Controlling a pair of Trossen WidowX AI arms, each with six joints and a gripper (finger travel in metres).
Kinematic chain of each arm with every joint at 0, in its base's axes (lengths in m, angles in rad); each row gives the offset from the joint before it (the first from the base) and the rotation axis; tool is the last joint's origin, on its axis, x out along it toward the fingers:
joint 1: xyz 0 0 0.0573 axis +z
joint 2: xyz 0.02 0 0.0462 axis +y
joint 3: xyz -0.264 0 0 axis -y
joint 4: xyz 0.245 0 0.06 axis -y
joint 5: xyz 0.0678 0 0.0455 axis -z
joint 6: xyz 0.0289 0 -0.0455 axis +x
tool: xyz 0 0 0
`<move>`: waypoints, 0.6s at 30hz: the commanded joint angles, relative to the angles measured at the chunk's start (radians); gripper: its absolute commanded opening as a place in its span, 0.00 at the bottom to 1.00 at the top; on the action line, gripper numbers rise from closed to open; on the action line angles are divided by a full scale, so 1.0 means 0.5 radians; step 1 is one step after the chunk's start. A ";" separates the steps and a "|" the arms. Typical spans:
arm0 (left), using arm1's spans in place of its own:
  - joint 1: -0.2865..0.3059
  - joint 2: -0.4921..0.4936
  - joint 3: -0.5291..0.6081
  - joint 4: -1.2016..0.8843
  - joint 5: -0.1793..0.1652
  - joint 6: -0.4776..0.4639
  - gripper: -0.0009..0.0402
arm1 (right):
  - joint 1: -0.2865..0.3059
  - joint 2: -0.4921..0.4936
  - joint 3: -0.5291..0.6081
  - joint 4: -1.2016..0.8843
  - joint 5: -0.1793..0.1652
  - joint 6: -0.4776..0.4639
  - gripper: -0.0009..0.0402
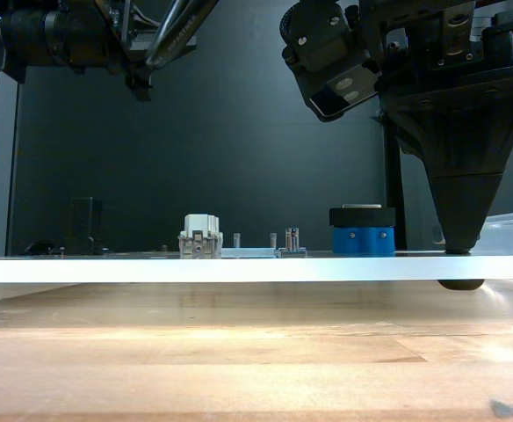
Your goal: Unfasten the M12 fastener and place in the container
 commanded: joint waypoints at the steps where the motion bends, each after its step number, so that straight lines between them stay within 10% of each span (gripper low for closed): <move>1: 0.000 0.001 0.000 0.001 0.000 0.001 0.02 | 0.000 -0.001 0.001 0.013 0.009 -0.020 0.10; 8: 0.000 0.001 0.000 0.001 0.000 0.001 0.02 | -0.001 -0.001 0.001 0.017 0.008 -0.304 0.03; 18: 0.000 0.001 0.000 0.001 0.000 0.001 0.02 | 0.001 -0.012 0.001 0.009 -0.008 -1.461 0.02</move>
